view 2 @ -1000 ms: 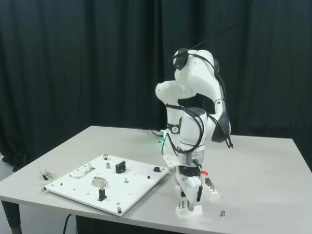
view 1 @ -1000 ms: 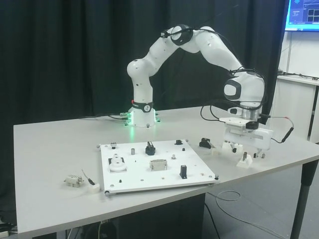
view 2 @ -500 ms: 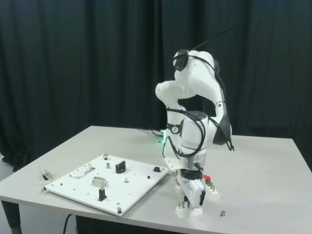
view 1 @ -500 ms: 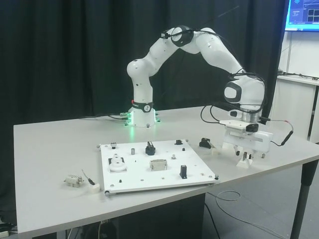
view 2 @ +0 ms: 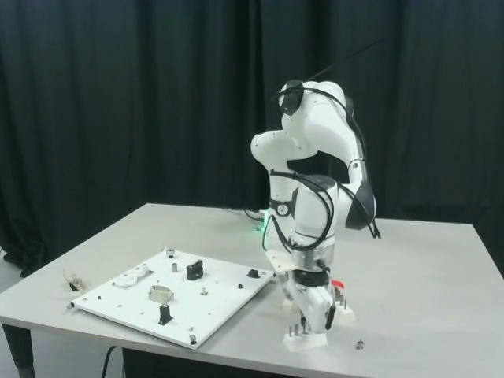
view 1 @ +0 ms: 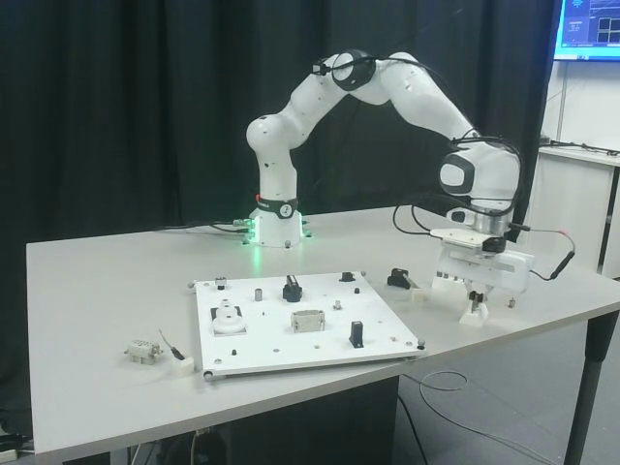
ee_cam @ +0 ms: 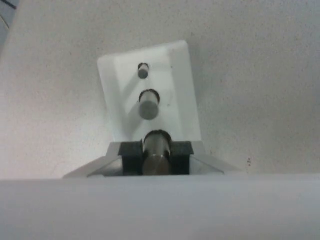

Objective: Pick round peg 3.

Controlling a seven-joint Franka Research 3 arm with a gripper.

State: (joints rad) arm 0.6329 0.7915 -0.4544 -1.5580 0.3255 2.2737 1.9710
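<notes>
While hanging over the small white peg holder (ee_cam: 150, 95) on the grey counter (view 1: 97, 281), the pincer (ee_cam: 156, 156) is clamping its black pads tight around a grey metal round peg (ee_cam: 156, 150).

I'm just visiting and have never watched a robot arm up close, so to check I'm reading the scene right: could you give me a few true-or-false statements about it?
1. The gripper is closed around a grey round peg. True.
2. The small white peg holder block has two more pegs standing in it beyond the gripped one. True.
3. The holder block sits on the large white square assembly board. False: it rests on the grey table, beside the board.
4. The gripper is working over the small grey connector part at the table's far end. False: that part lies untouched, on the other side of the board.
5. The arm's base glows green. True.
</notes>
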